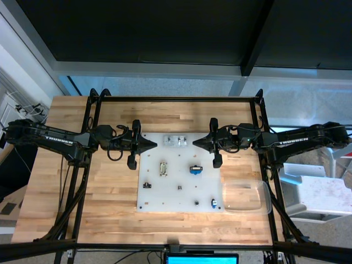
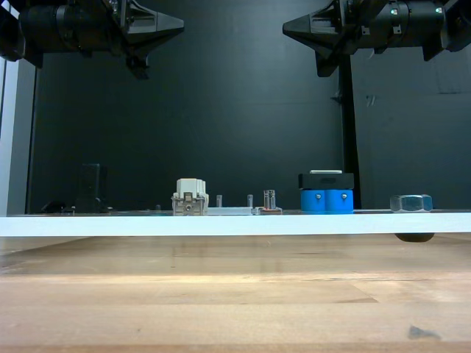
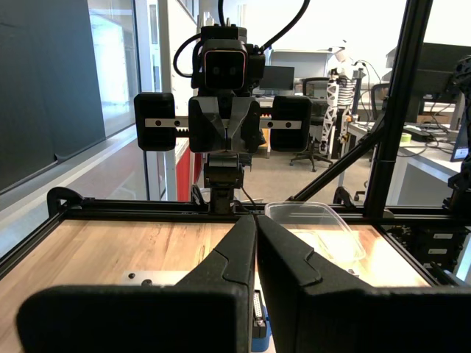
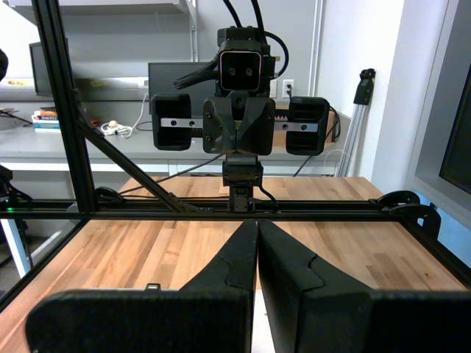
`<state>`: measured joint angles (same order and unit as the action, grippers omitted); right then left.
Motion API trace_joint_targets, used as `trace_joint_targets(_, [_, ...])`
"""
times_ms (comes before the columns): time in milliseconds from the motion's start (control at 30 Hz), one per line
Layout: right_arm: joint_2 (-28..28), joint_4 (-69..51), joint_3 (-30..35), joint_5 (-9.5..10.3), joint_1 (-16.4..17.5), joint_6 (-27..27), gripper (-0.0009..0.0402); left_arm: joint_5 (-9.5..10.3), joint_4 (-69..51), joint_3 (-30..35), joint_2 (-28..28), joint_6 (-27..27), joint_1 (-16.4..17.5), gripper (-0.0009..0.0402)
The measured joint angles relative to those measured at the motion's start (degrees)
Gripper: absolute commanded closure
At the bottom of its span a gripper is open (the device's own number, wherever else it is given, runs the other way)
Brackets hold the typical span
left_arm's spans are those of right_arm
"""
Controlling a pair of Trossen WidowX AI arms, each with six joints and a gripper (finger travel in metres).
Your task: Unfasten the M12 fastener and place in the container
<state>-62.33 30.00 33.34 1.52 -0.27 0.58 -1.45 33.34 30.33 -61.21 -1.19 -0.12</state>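
The M12 fastener (image 1: pixel 198 203) is a small silver hex nut (image 2: pixel 411 203) near the white board's (image 1: pixel 159 201) near right edge. It sits low on its stud, and no ribs show beneath it. The clear container (image 1: pixel 246 197) lies on the table just right of the board with nothing in it. My left gripper (image 1: pixel 155 144) hangs high over the board's far left edge, shut and holding nothing. Facing it over the far right part hangs my right gripper (image 1: pixel 194 144), also shut and holding nothing. Both are far from the nut.
On the board stand a blue connector (image 1: pixel 195 169), a grey-white socket (image 1: pixel 163 168), a silver post (image 1: pixel 180 187), a blue-tipped plug (image 1: pixel 214 204) and a clear block (image 1: pixel 176 141). A black frame (image 1: pixel 176 99) rings the wooden table.
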Motion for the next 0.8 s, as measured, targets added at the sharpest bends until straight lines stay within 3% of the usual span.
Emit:
trace_joint_targets(133, [-0.02, -0.13, -0.17, -2.89, 0.28, 0.37, 0.0393, 0.0, 0.0, 0.0, 0.0, 0.0, 0.0, 0.0393])
trace_joint_targets(667, [-0.02, -0.66, -0.26, -2.93, 0.44, 1.31, 0.0393, 0.0, -0.07, 0.0, 0.0, 0.0, 0.02, 0.0393])
trace_joint_targets(800, [-0.13, -10.03, 2.51, -3.26, 2.25, 3.41, 0.0393, 0.0, -0.07, -0.02, 0.0, 0.0, 0.04, 0.0393])
